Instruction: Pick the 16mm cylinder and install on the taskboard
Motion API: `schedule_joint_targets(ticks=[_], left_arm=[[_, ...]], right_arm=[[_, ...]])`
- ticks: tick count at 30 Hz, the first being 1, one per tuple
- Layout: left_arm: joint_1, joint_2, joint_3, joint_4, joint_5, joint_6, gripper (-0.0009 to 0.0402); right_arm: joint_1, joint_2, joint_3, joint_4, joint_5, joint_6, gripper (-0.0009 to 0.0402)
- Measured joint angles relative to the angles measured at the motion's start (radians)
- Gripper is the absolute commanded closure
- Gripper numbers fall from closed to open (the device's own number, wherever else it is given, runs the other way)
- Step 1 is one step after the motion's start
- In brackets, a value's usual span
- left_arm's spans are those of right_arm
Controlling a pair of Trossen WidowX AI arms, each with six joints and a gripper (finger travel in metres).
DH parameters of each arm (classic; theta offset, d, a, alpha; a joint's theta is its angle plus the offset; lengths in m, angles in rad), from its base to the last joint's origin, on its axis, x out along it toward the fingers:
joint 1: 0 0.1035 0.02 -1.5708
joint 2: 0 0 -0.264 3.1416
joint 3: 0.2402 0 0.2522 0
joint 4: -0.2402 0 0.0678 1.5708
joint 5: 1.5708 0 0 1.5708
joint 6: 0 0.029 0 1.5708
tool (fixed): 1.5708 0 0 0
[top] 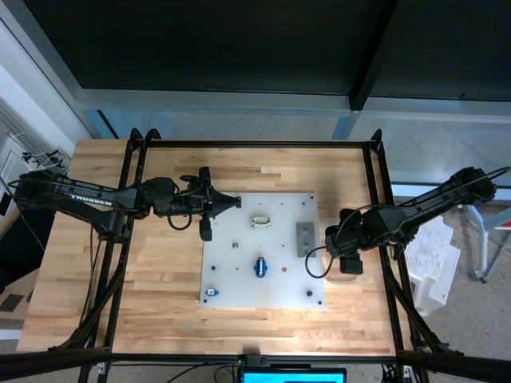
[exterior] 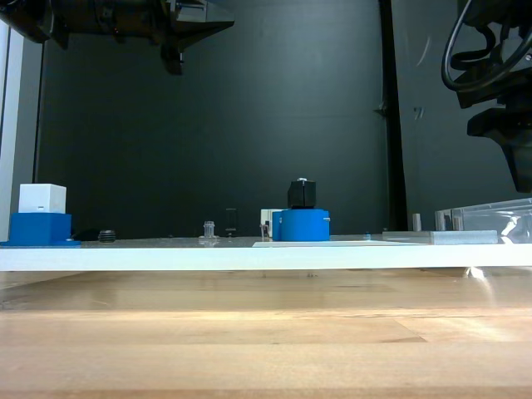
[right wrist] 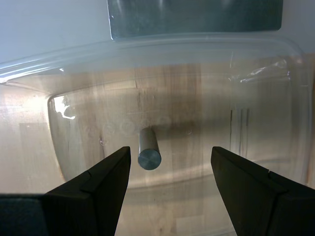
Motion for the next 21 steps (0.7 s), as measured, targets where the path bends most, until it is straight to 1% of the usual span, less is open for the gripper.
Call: schedule_joint_targets(ticks=[6, 15, 17, 21], left_arm=[[0.0, 0.0, 0.0, 0.0, 0.0, 0.0, 0.0392], [0.0, 0.0, 0.0, 0.0, 0.0, 0.0, 0.0392], [0.0, 0.0, 0.0, 0.0, 0.0, 0.0, 0.0392], [0.0, 0.0, 0.0, 0.0, 0.0, 0.0, 0.0392]], right_arm=[[0.003, 0.0, -0.041, 0.057, -0.009, 0.006, 0.0165], [0.007, 0.0, -0.084, 0.11, -0.011, 0.024, 0.0165], [0.007, 0.0, -0.093, 0.121, -0.028, 0.029, 0.0165], [0.009, 0.0, -0.117, 0.15, -0.035, 0.035, 0.0165]])
